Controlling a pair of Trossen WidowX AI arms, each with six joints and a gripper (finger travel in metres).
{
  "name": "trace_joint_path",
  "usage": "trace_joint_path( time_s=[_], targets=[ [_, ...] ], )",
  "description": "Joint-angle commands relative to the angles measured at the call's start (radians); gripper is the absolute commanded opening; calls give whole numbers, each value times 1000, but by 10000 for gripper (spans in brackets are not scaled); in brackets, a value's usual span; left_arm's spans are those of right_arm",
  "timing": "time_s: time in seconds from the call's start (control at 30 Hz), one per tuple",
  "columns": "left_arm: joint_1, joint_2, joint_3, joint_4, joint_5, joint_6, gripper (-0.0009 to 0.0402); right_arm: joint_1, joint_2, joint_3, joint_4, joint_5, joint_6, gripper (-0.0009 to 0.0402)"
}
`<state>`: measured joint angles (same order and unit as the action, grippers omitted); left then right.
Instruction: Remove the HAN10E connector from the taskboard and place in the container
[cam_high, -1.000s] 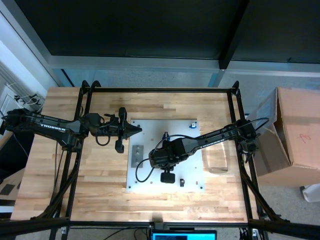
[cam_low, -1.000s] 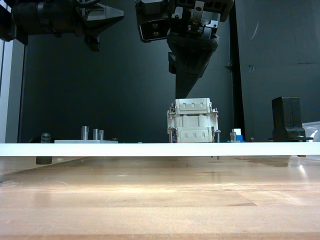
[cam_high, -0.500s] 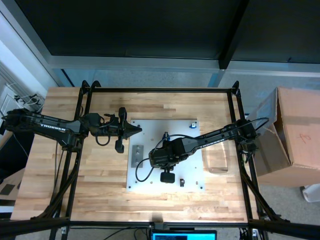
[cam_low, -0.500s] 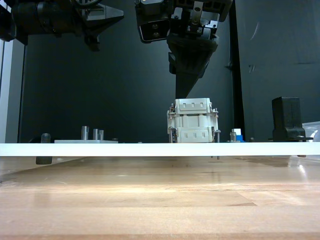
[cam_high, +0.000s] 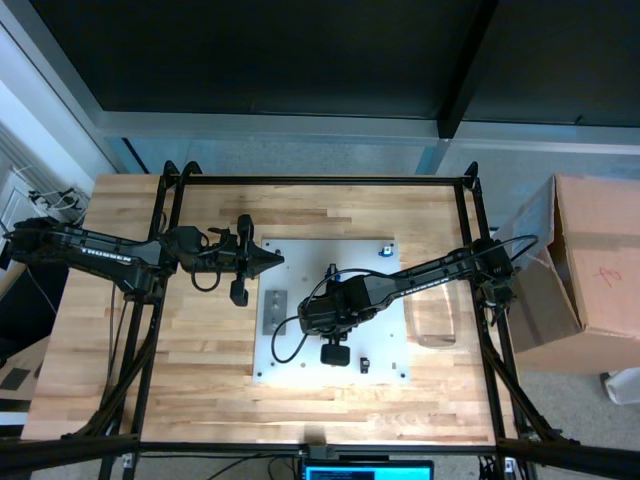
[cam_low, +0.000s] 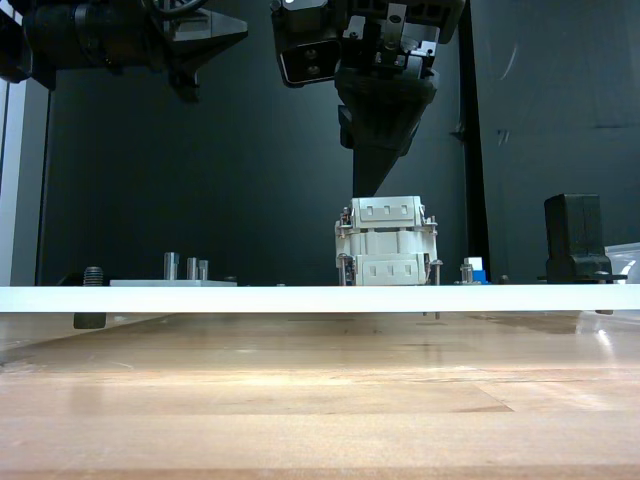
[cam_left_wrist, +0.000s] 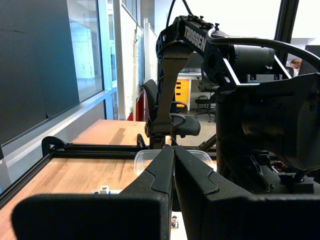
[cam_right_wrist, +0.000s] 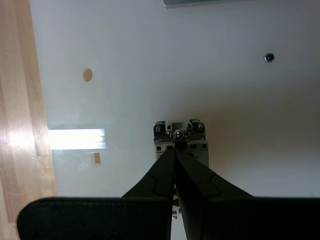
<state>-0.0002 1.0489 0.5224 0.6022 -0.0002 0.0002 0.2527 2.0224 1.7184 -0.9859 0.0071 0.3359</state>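
The HAN10E connector (cam_low: 387, 243), a beige block with metal screws, stands upright in its seat on the white taskboard (cam_low: 250, 297). My right gripper (cam_low: 364, 188) hangs straight above it, pointing down. Its fingers are shut together, and their tip is at the connector's top edge. The right wrist view shows the shut right gripper (cam_right_wrist: 175, 146) over the connector (cam_right_wrist: 192, 131). In the high view the right gripper (cam_high: 325, 316) hides the connector. My left gripper (cam_high: 275, 259) hovers at the board's far left corner, shut and holding nothing. The clear container (cam_high: 435, 318) sits right of the board.
A black block (cam_low: 576, 238) stands on the board to the right of the connector. A grey plate with short metal pegs (cam_low: 185, 270) lies at the left. A cardboard box (cam_high: 585, 270) stands off the table's right edge. The black frame rails (cam_high: 320, 181) ring the table.
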Motion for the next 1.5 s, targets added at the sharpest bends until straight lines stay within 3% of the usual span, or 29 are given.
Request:
trace_joint_path(
  time_s=[0.03,0.9,1.4,1.5],
  targets=[
    [0,0,0,0,0,0,0,0,-1,0,-8,0,0,0],
    [0,0,0,0,0,0,0,1,-9,0,-19,0,7,0],
    [0,0,0,0,0,0,0,3,-121,16,-34,2,8,0],
    [0,0,0,0,0,0,0,3,-123,51,-77,22,8,0]
  ],
)
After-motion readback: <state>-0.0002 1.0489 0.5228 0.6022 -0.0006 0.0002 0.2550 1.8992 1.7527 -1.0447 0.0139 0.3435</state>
